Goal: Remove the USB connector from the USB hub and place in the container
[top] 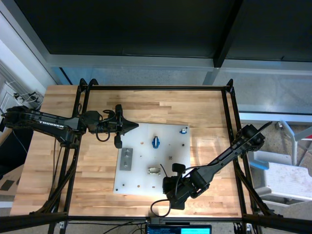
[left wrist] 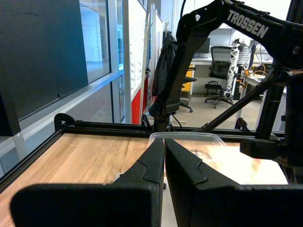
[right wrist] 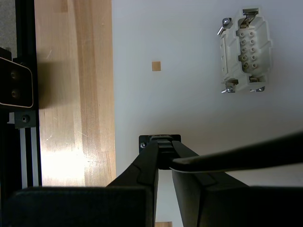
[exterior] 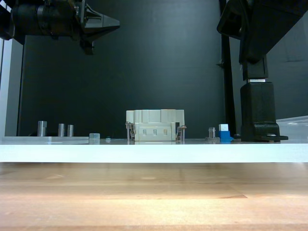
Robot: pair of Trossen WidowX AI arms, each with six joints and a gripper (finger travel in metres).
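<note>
Where the white board (top: 141, 183) nears its front edge, at 5 o'clock, we see the right gripper (right wrist: 163, 150) pinched narrow on the USB connector (right wrist: 236, 158), its plug seated in the hub (right wrist: 147, 138). Bare board lies open between the hub and the cream block (right wrist: 246, 49) at 6 o'clock. Toward 3 o'clock stands the tub (left wrist: 187, 136); its contents we cannot make out. Farthest, at 11 o'clock, the left gripper (top: 132, 127) hangs high over the board's corner, fingers almost touching, holding nothing.
</note>
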